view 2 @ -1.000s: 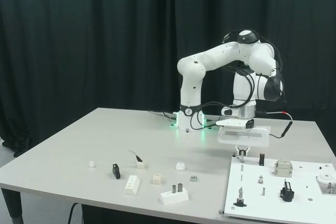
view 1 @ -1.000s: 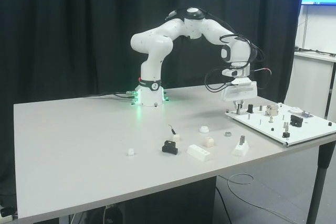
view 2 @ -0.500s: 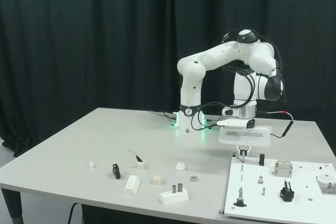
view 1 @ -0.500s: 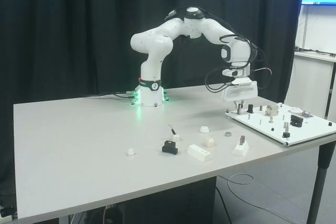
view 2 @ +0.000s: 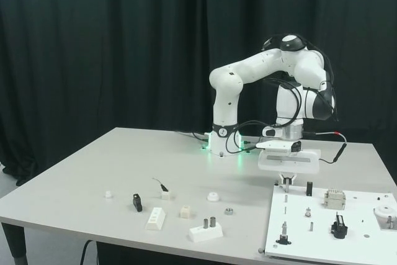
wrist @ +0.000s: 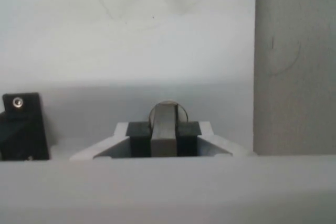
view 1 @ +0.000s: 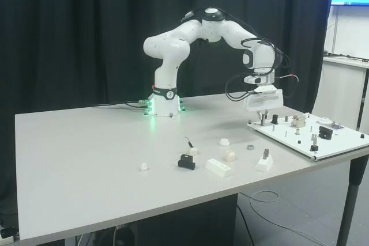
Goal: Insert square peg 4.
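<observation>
In the wrist view my gripper [wrist: 164, 129] is shut on a grey square peg [wrist: 164, 141], held upright between the two black pads [wrist: 137, 136]. Under it lies the white task board [wrist: 131, 40]. In the room views the gripper [view 1: 263, 116] [view 2: 286, 182] hangs low over the corner of the board [view 1: 337, 142] [view 2: 322, 240] nearest the arm's base. The peg's lower end and the hole below it are hidden by the fingers.
A black block [wrist: 21, 127] stands on the board beside the gripper. Other small fixtures stand farther along the board [view 2: 335, 199]. On the grey table [view 1: 86, 148] lie a white holder with pegs [view 2: 206, 231], a white block [view 2: 155, 218], a black part [view 2: 136, 202] and a nut [view 2: 228, 211].
</observation>
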Available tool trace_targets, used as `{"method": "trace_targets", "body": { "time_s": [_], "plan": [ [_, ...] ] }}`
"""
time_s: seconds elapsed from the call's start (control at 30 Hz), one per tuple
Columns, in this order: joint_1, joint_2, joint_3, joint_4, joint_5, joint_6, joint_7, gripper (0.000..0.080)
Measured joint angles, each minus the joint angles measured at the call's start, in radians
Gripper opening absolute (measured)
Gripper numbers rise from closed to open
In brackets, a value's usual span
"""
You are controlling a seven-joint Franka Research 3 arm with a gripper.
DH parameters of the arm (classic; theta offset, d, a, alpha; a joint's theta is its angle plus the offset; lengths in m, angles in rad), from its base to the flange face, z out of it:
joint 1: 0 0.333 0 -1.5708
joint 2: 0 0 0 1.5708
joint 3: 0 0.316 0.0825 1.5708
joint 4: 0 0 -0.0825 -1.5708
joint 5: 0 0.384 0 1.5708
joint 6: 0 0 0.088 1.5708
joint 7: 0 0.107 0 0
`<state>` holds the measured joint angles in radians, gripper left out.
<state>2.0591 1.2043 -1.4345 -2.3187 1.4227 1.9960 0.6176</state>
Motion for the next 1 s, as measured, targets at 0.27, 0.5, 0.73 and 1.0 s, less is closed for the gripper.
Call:
{"method": "trace_targets", "body": {
  "time_s": [0.27,0.5,0.73,1.0],
  "plan": [
    [0.001,-0.001,0.0,-0.001,0.0,-0.001,0.0,0.0098],
    [0.005,-0.008,-0.001,-0.005,-0.002,-0.002,0.0,0.0098],
    [0.009,-0.016,-0.002,-0.012,-0.02,-0.002,0.0,0.0098],
    [0.01,-0.019,-0.002,-0.013,-0.023,-0.002,-0.002,0.0098]
  ]
}}
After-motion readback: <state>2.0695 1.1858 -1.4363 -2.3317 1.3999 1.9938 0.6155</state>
